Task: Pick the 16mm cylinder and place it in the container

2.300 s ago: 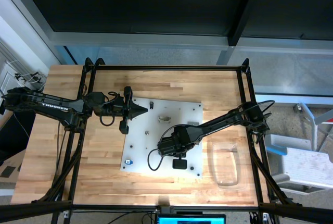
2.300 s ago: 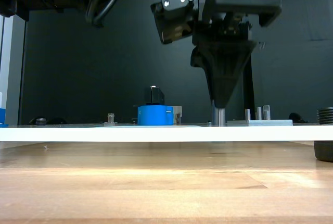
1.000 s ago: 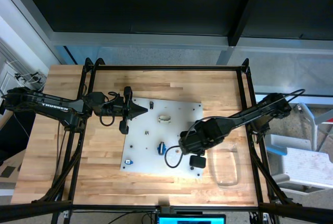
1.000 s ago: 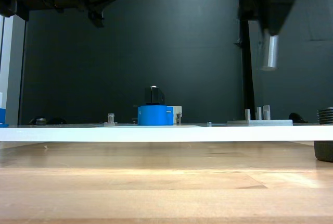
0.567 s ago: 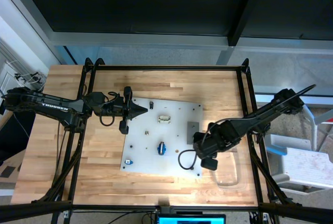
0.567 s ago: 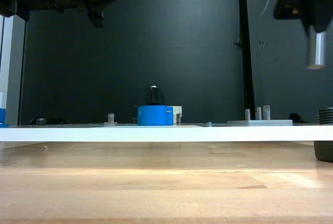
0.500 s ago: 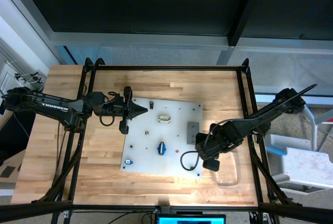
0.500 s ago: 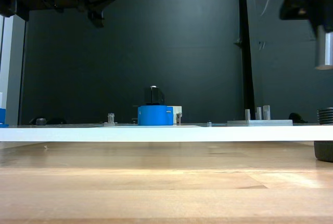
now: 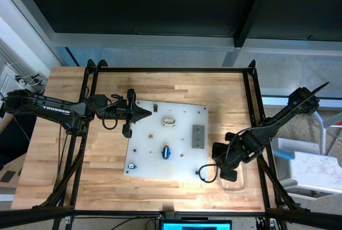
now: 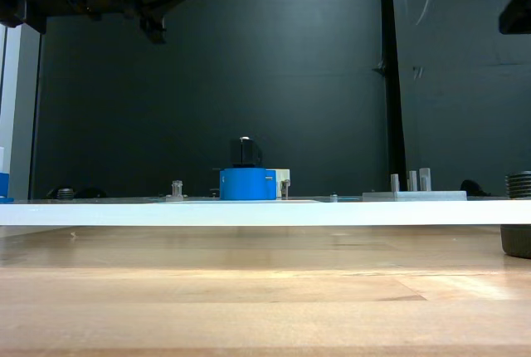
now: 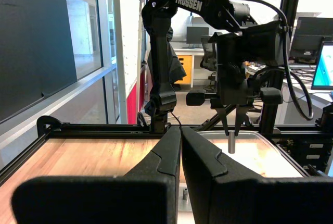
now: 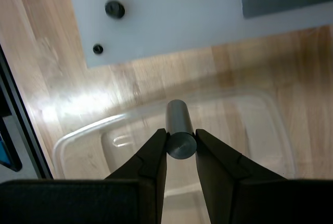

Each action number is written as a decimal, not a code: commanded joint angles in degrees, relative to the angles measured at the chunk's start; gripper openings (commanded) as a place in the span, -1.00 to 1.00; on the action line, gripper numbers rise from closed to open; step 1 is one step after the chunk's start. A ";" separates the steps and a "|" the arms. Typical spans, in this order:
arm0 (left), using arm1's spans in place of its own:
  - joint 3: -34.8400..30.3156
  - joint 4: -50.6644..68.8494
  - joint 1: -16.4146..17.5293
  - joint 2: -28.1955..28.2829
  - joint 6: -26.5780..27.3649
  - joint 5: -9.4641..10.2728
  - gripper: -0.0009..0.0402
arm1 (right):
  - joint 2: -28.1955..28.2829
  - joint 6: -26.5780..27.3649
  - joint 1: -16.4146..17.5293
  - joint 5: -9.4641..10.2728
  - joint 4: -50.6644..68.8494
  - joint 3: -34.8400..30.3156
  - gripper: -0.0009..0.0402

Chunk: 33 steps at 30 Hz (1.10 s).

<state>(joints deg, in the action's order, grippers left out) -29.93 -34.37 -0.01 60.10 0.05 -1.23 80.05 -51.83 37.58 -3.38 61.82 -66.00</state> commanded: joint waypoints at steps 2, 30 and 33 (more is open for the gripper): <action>-0.02 0.00 0.02 0.00 0.00 0.00 -0.96 | -1.14 -2.16 2.25 0.44 -1.36 2.01 -0.86; -0.02 0.00 0.00 0.00 -0.02 0.00 -0.96 | -7.78 -13.94 7.69 8.20 -22.34 22.12 -0.86; -0.02 0.00 0.02 0.00 0.00 0.00 -0.96 | -7.98 -14.49 7.67 9.53 -25.44 23.96 -0.86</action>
<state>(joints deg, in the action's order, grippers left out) -29.95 -34.35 -0.01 60.10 0.03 -1.23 72.14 -65.93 45.30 5.61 37.67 -42.76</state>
